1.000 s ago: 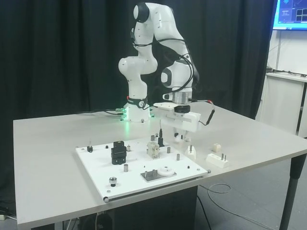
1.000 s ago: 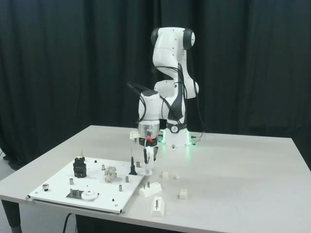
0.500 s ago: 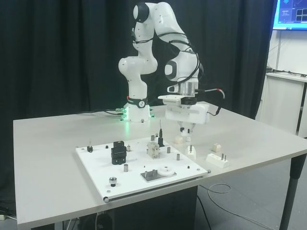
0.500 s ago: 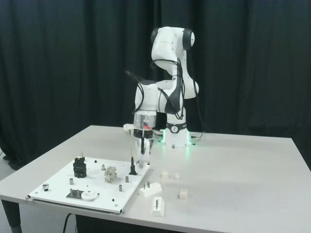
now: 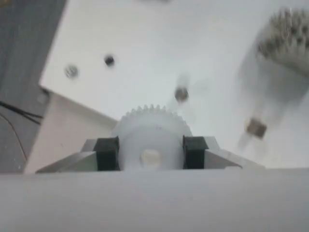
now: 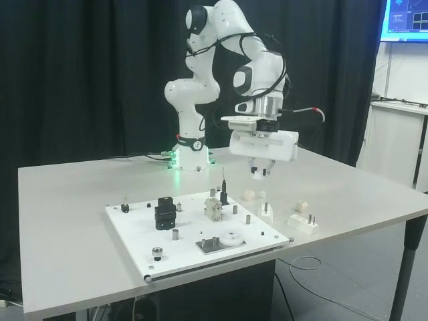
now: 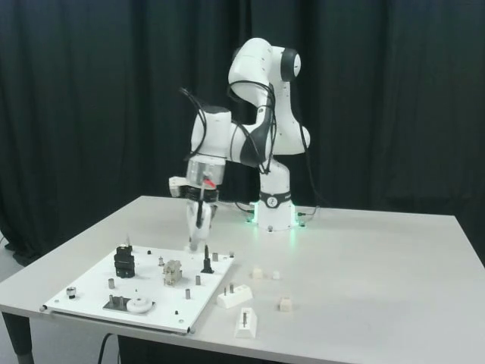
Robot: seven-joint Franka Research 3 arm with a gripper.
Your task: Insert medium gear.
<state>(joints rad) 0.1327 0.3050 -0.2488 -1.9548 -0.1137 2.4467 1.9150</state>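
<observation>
Gripping a white medium gear [image 5: 152, 140], the gripper [image 5: 151, 152] is hanging in the air above the white assembly board [image 6: 140, 231]. Jaws are clamped on the gear, one black pad [image 5: 106, 153] pressing each side of it, toothed rim showing just above the pads in the lower middle of the wrist view.

First room view: the white arm [image 6: 207, 80] is reaching from its base at upper centre toward the middle right of the frame, the gripper [image 6: 259, 172] sitting clear of the grey table [image 6: 60, 200] and over the board's far right corner. Gear too small to make out here.

Second room view: the gripper [image 7: 197, 244] is showing at centre left, over the board's far edge, beside a black upright part [image 7: 206, 264].

On the board, first room view: a black block [image 6: 164, 212] at centre left, a second white gear [image 6: 231, 238] near the lower middle beside a grey plate [image 6: 212, 245] with pegs, a small grey fixture [image 6: 213, 206] at centre. Off the board to the right, small white holders [image 6: 303, 221] are lying on the table.

Wrist view: short metal pegs [image 5: 181, 94] are standing on the board under the held gear; another toothed part [image 5: 286, 41] is sitting at upper right.

Green light is glowing at the arm base [image 6: 189, 155].
</observation>
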